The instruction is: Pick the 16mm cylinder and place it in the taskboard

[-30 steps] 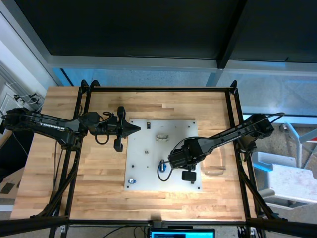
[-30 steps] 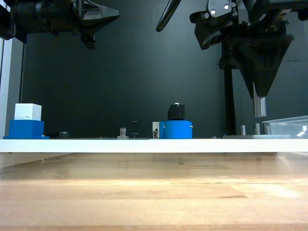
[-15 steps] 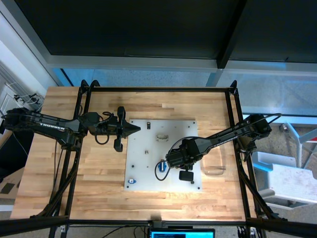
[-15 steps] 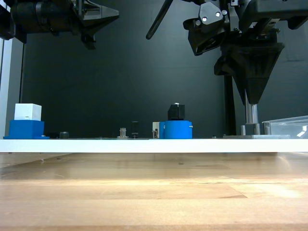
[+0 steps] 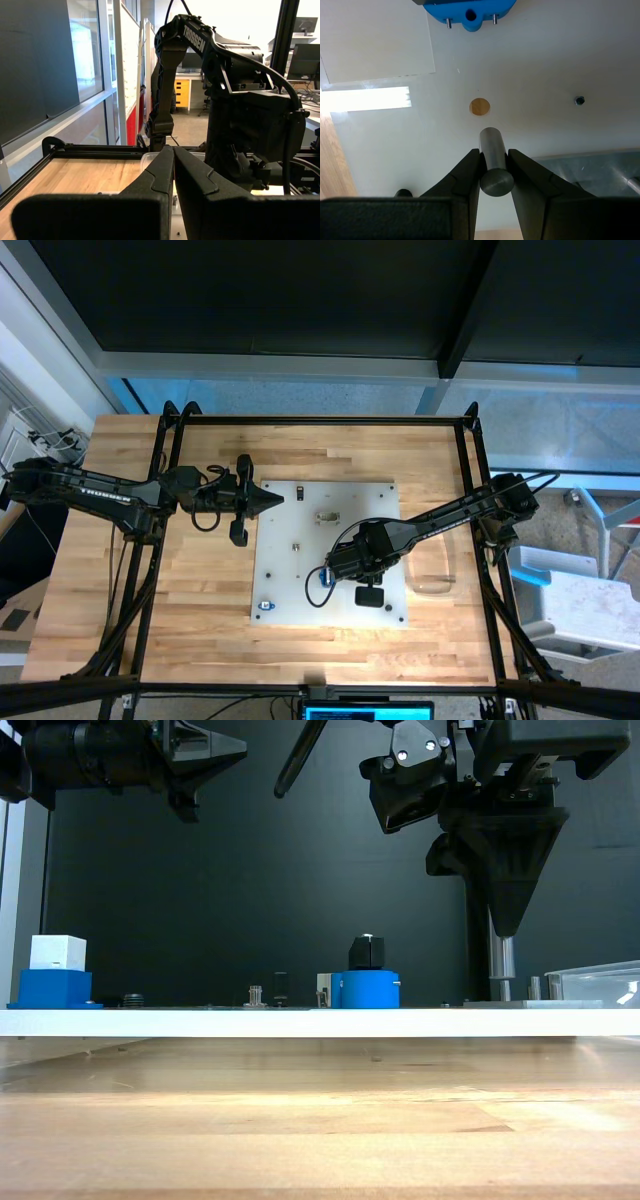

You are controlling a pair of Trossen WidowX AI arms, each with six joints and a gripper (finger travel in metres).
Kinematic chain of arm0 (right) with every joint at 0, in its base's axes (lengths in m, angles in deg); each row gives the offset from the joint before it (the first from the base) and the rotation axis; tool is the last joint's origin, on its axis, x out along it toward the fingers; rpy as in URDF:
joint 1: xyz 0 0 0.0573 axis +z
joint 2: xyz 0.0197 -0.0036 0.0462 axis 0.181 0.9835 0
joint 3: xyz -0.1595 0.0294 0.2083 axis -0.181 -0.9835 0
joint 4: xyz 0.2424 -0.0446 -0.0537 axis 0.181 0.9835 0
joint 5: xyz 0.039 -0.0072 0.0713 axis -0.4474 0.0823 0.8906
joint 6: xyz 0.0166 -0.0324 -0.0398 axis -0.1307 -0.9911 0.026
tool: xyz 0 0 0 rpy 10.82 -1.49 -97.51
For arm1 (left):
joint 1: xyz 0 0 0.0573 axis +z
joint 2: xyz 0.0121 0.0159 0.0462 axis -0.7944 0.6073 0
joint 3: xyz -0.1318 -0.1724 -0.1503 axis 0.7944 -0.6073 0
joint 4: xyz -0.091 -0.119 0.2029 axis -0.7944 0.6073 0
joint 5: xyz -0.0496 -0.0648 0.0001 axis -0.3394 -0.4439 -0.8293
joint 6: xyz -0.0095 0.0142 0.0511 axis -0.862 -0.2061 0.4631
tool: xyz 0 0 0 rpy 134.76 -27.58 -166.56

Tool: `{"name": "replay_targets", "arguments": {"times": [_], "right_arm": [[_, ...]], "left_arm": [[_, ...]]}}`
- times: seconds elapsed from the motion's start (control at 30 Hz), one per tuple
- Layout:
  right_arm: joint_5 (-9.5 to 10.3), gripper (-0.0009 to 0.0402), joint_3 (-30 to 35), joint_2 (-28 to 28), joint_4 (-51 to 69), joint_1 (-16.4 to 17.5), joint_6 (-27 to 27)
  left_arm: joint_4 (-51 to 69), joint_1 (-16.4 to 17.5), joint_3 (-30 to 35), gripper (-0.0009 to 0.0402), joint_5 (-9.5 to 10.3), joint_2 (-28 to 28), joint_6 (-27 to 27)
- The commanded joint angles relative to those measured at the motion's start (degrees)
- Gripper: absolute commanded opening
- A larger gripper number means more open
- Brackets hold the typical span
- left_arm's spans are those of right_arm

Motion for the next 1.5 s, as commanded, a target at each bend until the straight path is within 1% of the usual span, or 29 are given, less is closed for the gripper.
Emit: {"name": "replay_targets", "arguments": {"times": [0.03,0.27,0.43,0.7,1.5], "right_arm": [[0.00,0.0045,-0.04,0.00,-0.42,-0.07,0.31],[0.00,0.0045,-0.04,0.13,-1.18,-0.09,0.59],[0.04,0.0045,1.66,2.43,-1.03,-0.20,0.39],[0.07,0.0045,3.50,4.31,-0.96,-0.50,0.00],[0.22,0.0045,2.56,4.52,-1.95,-0.50,0.46]], "left_arm": [[0.00,0.00,0.00,0.0000,-0.02,0.02,0.02],[0.00,0.00,0.00,0.0000,-0.02,0.02,0.00],[0.00,0.00,0.00,0.0000,-0.02,0.02,0.02],[0.00,0.00,0.00,0.0000,-0.02,0.02,0.02],[0.00,0.00,0.00,0.0000,-0.02,0.02,0.00]]}}
